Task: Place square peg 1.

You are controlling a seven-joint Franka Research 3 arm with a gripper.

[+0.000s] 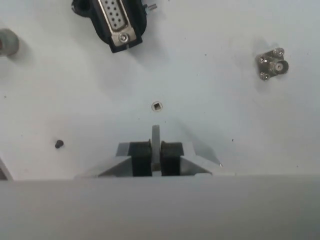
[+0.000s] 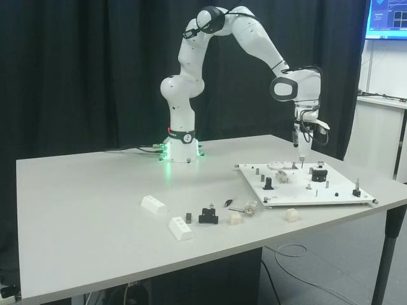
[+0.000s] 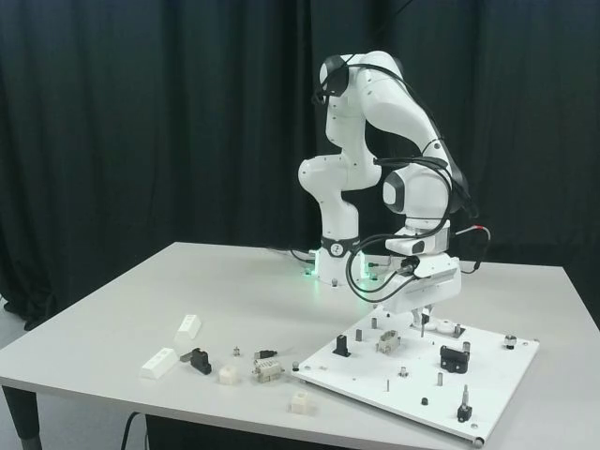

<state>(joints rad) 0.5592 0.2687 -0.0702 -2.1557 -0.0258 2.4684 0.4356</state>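
Right now the gripper (image 1: 155,159) is clenched on the square peg (image 1: 156,145), a thin grey bar that stands upright between the two black fingers (image 1: 140,159) and sticks out past their tips. Seen from the wrist, the peg's free end hangs above the white board (image 1: 225,125), close to a small square hole (image 1: 157,105) but not in it; how far above the surface it sits cannot be told. Near the hole on the same board sit a black multi-pin connector (image 1: 116,22) and a small metal coaxial socket (image 1: 273,64), and a tiny black screw head (image 1: 59,144) lies farther off. From the first room view the white arm (image 2: 251,38) reaches from its base (image 2: 180,150), where a green light glows, over the grey table (image 2: 82,203) so that the gripper (image 2: 301,149) points straight down over the far part of the board (image 2: 331,197). The second room view shows the gripper (image 3: 422,323) with the peg (image 3: 423,325) pointing down just above the board (image 3: 497,380), among several small fixtures mounted there. Off the board, on the table, lie two white blocks (image 2: 166,216), a black clamp-like part (image 2: 207,216) and a few small pale pieces (image 2: 236,218), all well apart from the gripper.
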